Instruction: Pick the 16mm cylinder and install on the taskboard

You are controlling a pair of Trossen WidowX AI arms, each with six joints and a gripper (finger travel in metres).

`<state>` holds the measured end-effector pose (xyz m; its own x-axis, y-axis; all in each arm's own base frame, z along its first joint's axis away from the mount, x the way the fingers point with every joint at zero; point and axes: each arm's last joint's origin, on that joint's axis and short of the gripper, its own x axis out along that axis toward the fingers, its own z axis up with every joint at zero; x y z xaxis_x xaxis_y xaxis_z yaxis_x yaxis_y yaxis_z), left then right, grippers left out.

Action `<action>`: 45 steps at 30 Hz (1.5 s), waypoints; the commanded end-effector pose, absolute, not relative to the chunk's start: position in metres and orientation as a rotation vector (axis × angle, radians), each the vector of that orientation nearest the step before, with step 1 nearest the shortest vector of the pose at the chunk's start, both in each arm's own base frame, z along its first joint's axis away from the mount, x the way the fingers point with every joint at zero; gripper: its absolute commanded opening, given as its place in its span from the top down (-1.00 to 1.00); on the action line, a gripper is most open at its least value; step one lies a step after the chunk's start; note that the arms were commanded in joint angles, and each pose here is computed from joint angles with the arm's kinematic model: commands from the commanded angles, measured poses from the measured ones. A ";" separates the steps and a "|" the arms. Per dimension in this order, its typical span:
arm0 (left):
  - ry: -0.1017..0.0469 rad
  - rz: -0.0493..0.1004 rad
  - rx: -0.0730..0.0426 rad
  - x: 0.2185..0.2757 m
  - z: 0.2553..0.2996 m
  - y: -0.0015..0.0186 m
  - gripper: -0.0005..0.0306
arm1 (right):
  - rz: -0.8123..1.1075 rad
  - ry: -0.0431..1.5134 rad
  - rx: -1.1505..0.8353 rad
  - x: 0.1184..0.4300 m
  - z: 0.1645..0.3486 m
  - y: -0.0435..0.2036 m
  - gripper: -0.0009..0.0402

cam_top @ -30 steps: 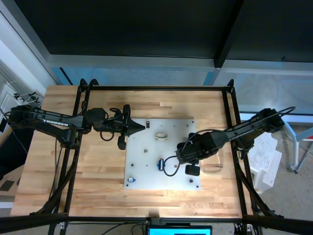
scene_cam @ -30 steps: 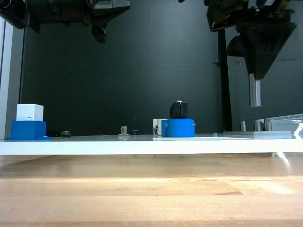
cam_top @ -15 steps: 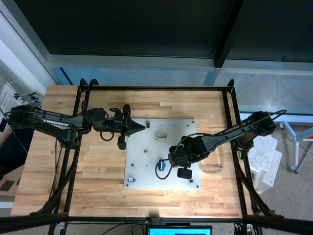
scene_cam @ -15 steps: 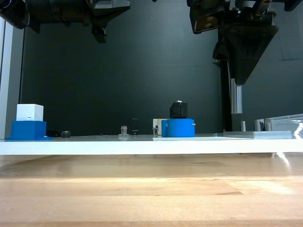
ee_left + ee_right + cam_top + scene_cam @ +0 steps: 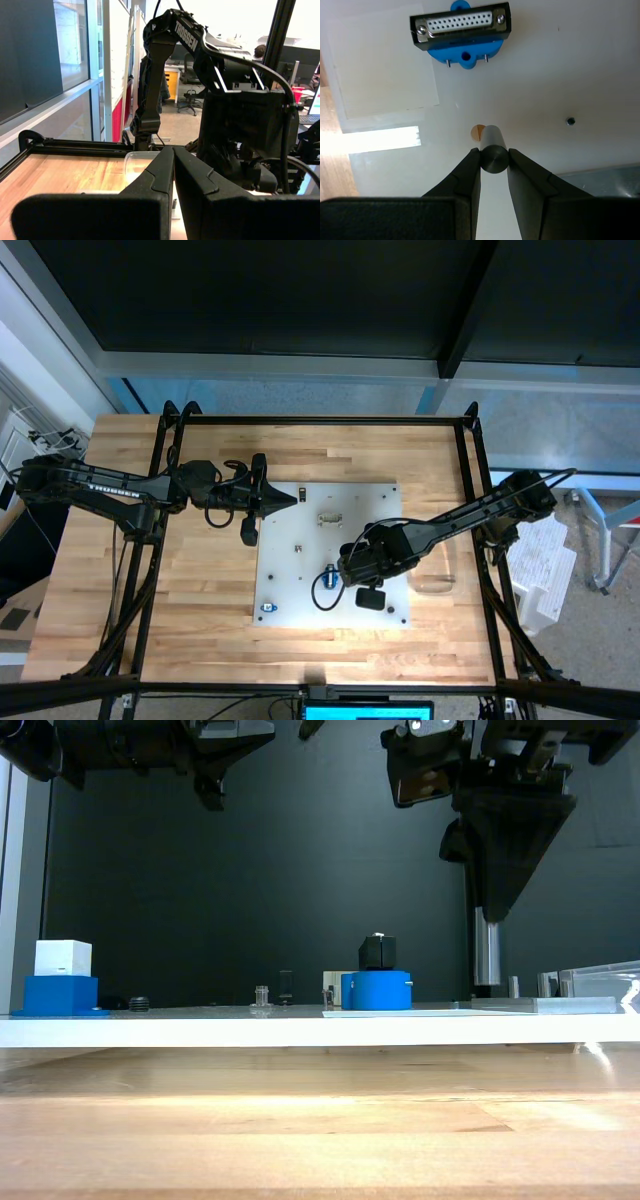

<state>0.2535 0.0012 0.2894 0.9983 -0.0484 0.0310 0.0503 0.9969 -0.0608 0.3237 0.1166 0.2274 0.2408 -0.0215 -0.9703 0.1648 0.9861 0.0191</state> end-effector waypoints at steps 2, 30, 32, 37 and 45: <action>-0.030 -0.049 -0.061 0.2536 0.2894 0.0012 0.96 | -0.129 1.334 0.121 0.325 0.222 0.120 0.96; -0.030 -0.049 -0.061 0.2536 0.2894 0.0013 0.96 | -0.142 1.342 0.133 0.327 0.206 0.126 0.96; -0.030 -0.049 -0.061 0.2536 0.2895 0.0013 0.96 | -0.142 1.340 0.134 0.328 0.206 0.126 0.96; -0.028 -0.049 -0.061 0.2536 0.2893 0.0012 0.97 | -0.141 1.338 0.135 0.328 0.206 0.126 0.96; -0.026 -0.049 -0.061 0.2536 0.2891 0.0013 0.96 | -0.142 1.336 0.137 0.328 0.206 0.125 0.96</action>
